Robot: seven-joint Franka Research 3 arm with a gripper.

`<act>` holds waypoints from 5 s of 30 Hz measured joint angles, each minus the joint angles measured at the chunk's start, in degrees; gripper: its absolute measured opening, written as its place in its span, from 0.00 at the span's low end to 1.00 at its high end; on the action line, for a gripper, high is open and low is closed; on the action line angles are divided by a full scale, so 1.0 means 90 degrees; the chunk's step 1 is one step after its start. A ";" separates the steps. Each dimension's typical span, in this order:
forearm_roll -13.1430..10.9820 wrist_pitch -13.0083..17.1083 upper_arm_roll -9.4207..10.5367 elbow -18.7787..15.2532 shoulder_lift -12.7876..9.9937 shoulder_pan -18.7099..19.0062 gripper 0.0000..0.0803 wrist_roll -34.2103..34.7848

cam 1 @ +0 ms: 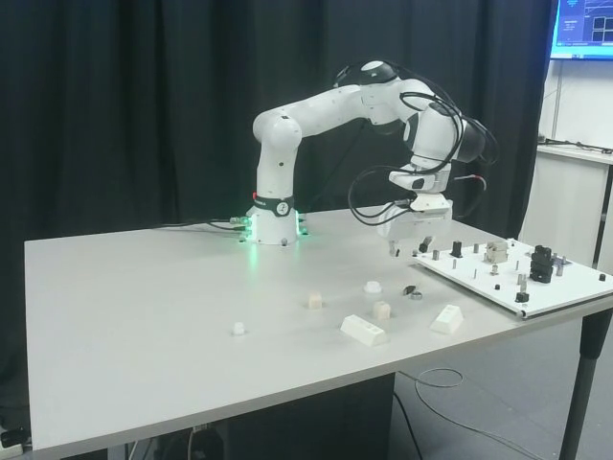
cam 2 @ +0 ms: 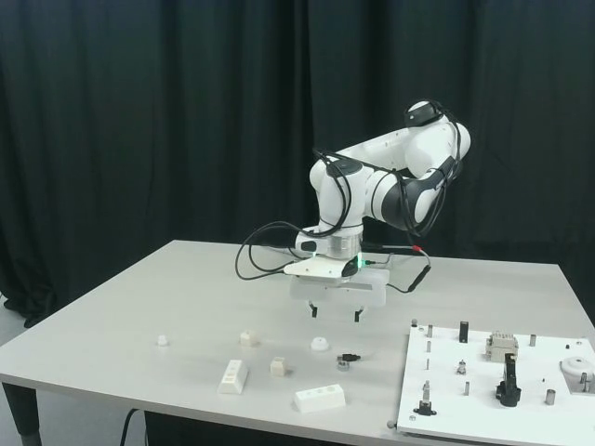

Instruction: Remove round peg 2.

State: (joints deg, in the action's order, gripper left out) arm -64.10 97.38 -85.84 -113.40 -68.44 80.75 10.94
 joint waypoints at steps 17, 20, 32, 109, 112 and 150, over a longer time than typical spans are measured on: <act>-0.0288 -0.0198 0.0000 0.0027 0.0000 0.0051 1.00 0.0001; -0.0385 -0.0288 0.0000 0.0027 0.0000 0.0093 1.00 0.0024; -0.0714 -0.0529 0.0015 0.0027 0.0000 0.0471 1.00 0.0626; -0.1114 0.1075 0.1082 -0.0232 -0.0002 0.1836 0.86 0.2519; -0.1114 0.1090 0.1082 -0.0233 -0.0002 0.1842 0.64 0.2528; -0.1150 0.1100 0.0898 -0.0294 0.0018 0.2031 0.09 0.2692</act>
State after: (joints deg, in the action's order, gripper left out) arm -74.45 107.28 -77.76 -116.05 -68.28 99.04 35.17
